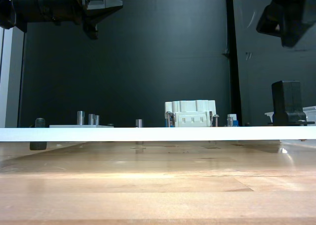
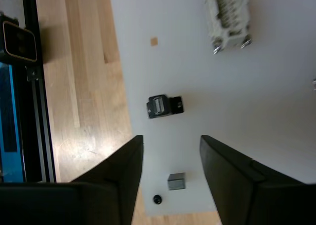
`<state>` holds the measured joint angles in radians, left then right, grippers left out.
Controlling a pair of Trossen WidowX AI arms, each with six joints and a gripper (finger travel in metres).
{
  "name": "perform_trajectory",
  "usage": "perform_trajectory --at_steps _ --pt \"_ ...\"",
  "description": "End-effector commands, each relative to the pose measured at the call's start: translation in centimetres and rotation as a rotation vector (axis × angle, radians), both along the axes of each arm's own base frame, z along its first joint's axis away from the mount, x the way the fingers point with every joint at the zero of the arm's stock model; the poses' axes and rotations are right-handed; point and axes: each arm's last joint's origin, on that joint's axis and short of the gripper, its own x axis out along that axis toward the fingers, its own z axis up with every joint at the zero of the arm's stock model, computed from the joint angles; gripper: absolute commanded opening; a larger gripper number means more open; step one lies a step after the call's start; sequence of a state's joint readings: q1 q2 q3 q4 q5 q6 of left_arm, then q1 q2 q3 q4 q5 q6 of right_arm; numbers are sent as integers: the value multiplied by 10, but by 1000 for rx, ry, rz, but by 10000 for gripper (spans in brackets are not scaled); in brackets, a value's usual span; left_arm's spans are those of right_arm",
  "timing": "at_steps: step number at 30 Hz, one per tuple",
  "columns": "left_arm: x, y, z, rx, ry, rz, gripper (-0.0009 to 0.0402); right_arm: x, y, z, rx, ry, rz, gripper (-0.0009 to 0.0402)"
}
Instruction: Remove the 16mm bar from the taskboard and place in the container
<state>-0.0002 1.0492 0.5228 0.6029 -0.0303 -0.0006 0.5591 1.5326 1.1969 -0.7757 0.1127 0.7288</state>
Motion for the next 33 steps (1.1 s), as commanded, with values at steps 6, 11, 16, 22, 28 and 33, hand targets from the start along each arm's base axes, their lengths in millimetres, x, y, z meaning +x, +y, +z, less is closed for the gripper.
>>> perform_trajectory --at_steps 6,11,16,22,28,33 --pt "0 0 0 0 0 0 0 -2 17 -12 -12 38 25 228" --pt "0 0 0 0 0 0 0 -3 22 -17 -24 54 41 240" --pt "0 0 0 0 0 0 0 -4 24 -24 -49 89 48 246" --pt "0 0 0 0 0 0 0 -8 23 -33 -111 176 55 256" --pt "0 0 0 0 0 0 0 -7 27 -45 -153 214 96 256" --pt "0 0 0 0 0 0 0 -6 31 -58 -197 253 149 256"
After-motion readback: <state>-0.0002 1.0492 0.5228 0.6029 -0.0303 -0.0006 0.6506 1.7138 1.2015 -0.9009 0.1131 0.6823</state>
